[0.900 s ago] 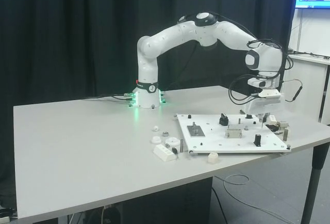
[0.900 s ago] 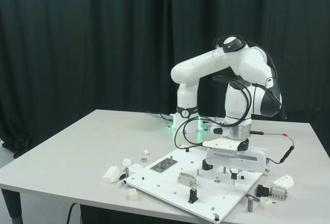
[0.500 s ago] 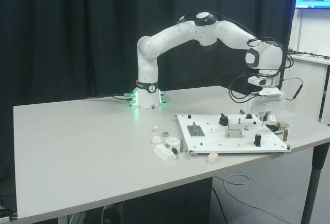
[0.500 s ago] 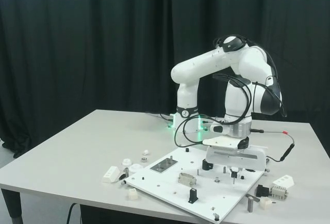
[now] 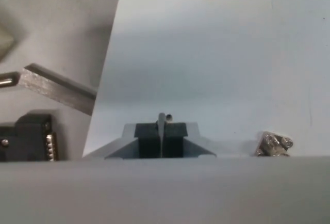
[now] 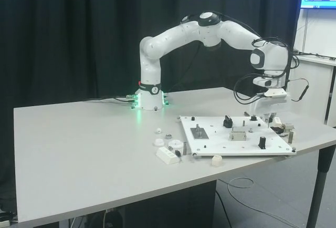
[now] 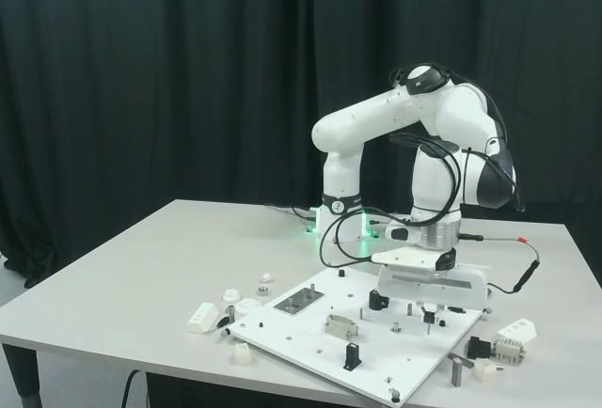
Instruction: Place round peg 1.
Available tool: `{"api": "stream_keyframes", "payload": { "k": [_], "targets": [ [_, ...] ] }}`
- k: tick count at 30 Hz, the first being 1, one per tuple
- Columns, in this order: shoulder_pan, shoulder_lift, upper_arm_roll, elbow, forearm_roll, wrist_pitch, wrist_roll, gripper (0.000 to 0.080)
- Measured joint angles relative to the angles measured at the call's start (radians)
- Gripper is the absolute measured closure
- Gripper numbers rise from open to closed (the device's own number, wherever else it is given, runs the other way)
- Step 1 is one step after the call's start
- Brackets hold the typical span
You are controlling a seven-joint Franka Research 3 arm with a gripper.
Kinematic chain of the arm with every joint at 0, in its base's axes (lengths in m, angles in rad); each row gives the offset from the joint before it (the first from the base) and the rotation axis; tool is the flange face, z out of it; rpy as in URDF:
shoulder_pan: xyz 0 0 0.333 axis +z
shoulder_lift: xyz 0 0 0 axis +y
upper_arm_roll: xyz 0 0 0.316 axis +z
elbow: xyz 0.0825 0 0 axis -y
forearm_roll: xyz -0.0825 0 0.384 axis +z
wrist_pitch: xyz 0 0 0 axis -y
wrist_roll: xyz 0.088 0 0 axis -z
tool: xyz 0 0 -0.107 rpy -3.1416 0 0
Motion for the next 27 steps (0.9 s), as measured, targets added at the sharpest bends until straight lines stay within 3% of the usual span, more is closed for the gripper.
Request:
{"api": "stream_keyframes", "payload": {
  "k": [11,27],
  "targets": [
    [0.018,0.009,0.0,0.024,0.023,-0.011,0.037,0.0785],
    [0.083,0.01,0.015,0.096,0.032,-0.036,0.189,0.0786]
  ]
}}
